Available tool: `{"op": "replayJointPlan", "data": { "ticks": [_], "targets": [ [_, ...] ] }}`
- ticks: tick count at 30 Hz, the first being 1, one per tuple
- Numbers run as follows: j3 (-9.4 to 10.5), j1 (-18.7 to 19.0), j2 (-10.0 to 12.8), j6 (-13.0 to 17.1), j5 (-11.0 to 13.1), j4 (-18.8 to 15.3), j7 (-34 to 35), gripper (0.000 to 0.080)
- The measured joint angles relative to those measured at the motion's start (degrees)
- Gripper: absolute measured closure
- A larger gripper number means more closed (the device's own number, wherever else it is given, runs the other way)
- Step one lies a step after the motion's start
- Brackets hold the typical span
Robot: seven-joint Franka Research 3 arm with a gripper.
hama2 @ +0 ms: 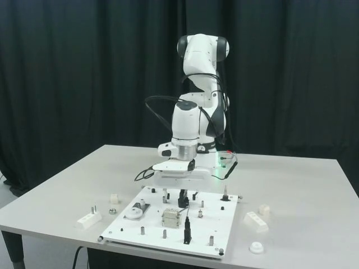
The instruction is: Pick round peg 2.
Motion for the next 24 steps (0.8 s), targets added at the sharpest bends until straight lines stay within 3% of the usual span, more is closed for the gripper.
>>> {"op": "replayJointPlan", "data": {
  "ticks": [24],
  "targets": [
    [-0.24, -1.4, -0.1, 1.0, 0.4, 0.0, -3.3, 0.0003]
  ]
}}
